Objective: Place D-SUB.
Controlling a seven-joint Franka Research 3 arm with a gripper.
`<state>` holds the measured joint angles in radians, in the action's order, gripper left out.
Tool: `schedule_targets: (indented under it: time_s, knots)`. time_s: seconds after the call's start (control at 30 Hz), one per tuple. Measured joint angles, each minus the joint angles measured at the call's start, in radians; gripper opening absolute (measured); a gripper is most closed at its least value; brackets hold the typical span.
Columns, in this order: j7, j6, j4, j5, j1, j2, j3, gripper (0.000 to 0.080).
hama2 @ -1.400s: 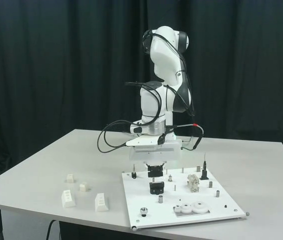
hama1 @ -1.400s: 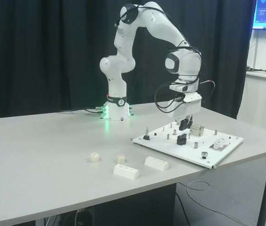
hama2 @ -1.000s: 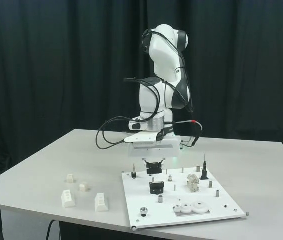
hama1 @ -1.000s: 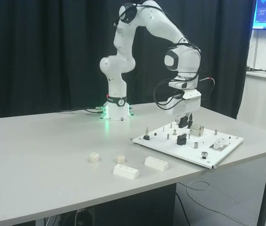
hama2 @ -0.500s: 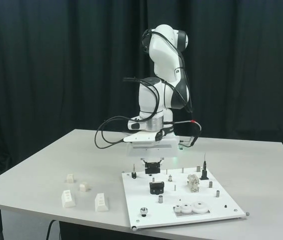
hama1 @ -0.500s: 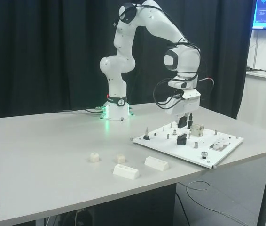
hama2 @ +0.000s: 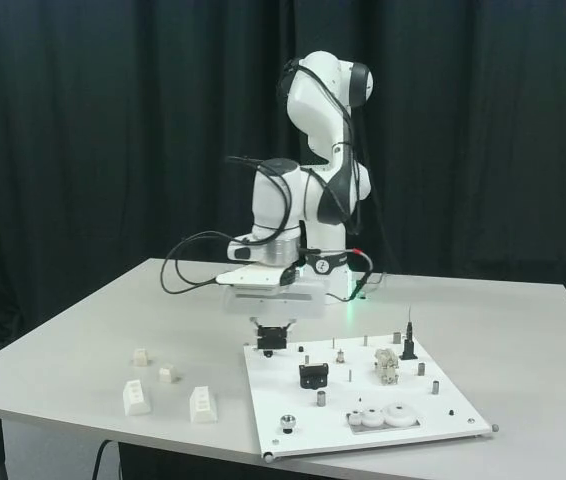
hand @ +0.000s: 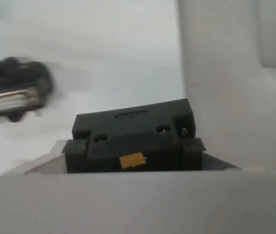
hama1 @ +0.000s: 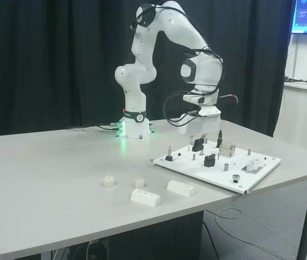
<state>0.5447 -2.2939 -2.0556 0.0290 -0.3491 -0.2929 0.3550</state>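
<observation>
Since the earlier frames the arm has swung the claw (hama2: 272,338) sideways across the flat white assembly board (hama2: 363,440), away from the black mating block (hama2: 312,376) standing near the board's middle and toward the board's corner nearest the robot base; it now hangs just above that corner.

Nearest the wrist camera, the black plastic D-SUB connector (hand: 130,136) sits pinched between the claw's two fingers, its two screw holes facing the lens and a small tab showing on its lower face. It is clear of the board, so it is carried, not yet seated. Beyond it in the wrist view lies the white board surface and a blurred metal pin with a black base (hand: 12,90).

In the first room view the connector shows as a small black body (hama1: 198,144) under the white hand, above the board. Farther along the board from that corner stand short grey metal pegs, a small grey metal block (hama2: 386,366), and a pair of white gears (hama2: 383,415) close to the board's front edge. Off the board, on the grey worktop (hama2: 83,350), four small white blocks (hama2: 135,396) lie well apart from it.

The step in hand looks like the transport leg of the placing. The claw appears to be heading away from the black mating block, so where the connector is meant to go I cannot tell from these views. The next move likely calls for lining the connector squarely over its seat, then a straight, slow descent before the claw lets go.
</observation>
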Motion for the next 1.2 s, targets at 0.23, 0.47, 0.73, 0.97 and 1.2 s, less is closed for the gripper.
schedule_targets:
  time_s: [0.23,0.47,0.73,0.97,1.2]
  knots:
    - [-0.066,-0.028,0.008,0.000,0.059,-0.026,0.001,0.0390]
    - [-0.121,-0.036,0.024,0.000,0.108,-0.059,0.001,0.0390]
    - [-0.162,-0.042,0.037,0.001,0.149,-0.097,0.001,0.0390]
    - [-0.195,-0.059,0.044,0.004,0.179,-0.133,0.000,0.0390]
    - [-0.215,-0.090,0.045,0.013,0.207,-0.168,-0.006,0.0390]
